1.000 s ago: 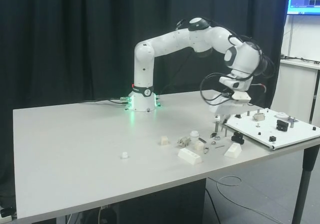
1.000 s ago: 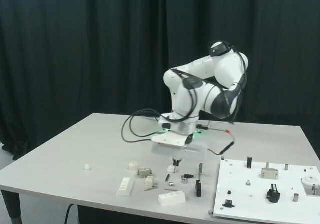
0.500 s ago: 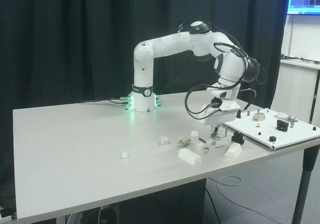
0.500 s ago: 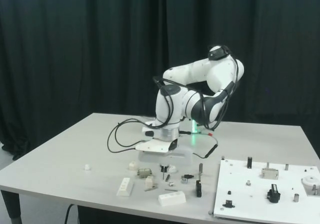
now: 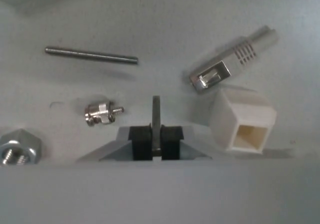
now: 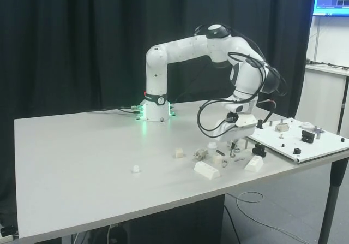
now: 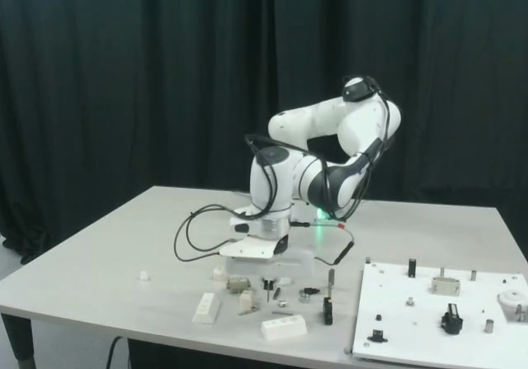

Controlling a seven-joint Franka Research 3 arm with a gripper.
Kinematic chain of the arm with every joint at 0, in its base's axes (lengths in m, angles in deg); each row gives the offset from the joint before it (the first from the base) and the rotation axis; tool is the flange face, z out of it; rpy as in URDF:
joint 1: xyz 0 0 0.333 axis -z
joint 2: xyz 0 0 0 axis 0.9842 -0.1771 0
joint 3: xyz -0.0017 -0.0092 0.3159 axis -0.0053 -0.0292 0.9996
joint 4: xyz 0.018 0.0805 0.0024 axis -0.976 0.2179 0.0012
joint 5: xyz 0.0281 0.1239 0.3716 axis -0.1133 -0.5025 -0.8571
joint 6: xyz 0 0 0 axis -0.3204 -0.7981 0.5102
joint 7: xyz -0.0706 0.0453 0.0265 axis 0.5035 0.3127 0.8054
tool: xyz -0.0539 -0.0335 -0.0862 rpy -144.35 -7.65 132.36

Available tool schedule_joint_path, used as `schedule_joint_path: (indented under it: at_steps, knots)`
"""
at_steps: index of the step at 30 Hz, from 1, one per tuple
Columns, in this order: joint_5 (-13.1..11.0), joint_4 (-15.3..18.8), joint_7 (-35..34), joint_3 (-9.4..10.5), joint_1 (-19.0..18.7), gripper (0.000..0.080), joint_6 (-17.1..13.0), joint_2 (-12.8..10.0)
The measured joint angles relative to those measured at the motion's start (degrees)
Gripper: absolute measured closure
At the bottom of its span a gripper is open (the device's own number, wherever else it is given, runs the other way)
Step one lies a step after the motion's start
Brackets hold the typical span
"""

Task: Place square peg 1.

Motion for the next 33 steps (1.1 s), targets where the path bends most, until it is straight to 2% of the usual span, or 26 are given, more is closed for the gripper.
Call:
schedule_joint_path:
  at_steps: [7, 8, 13, 14, 20, 21, 22, 23, 33]
  knots:
    - [-0.4, 0.5, 0.3, 0.35, 0.0, 0.0769, -0.5, -0.2]
    - [-0.4, 0.6, 0.3, 0.37, 0.0, 0.0599, -0.6, -0.2]
    - [-0.4, 0.7, 0.4, 0.42, 0.0, 0.0599, -0.9, -0.2]
    - [-0.4, 0.7, 0.4, 0.42, 0.0, 0.0286, -0.9, -0.2]
    - [-0.4, 0.7, 0.6, 0.42, 0.0, 0.0286, -1.0, -0.2]
    - [-0.4, 0.7, 0.7, 0.42, 0.0, 0.0073, -1.0, -0.2]
    - [-0.4, 0.7, 0.8, 0.42, 0.0, 0.0073, -1.0, -0.2]
    - [-0.4, 0.7, 0.8, 0.42, 0.0, 0.0020, -1.0, -0.2]
    - [-0.4, 0.8, 1.1, 0.40, 0.0, 0.0006, -1.2, -0.2]
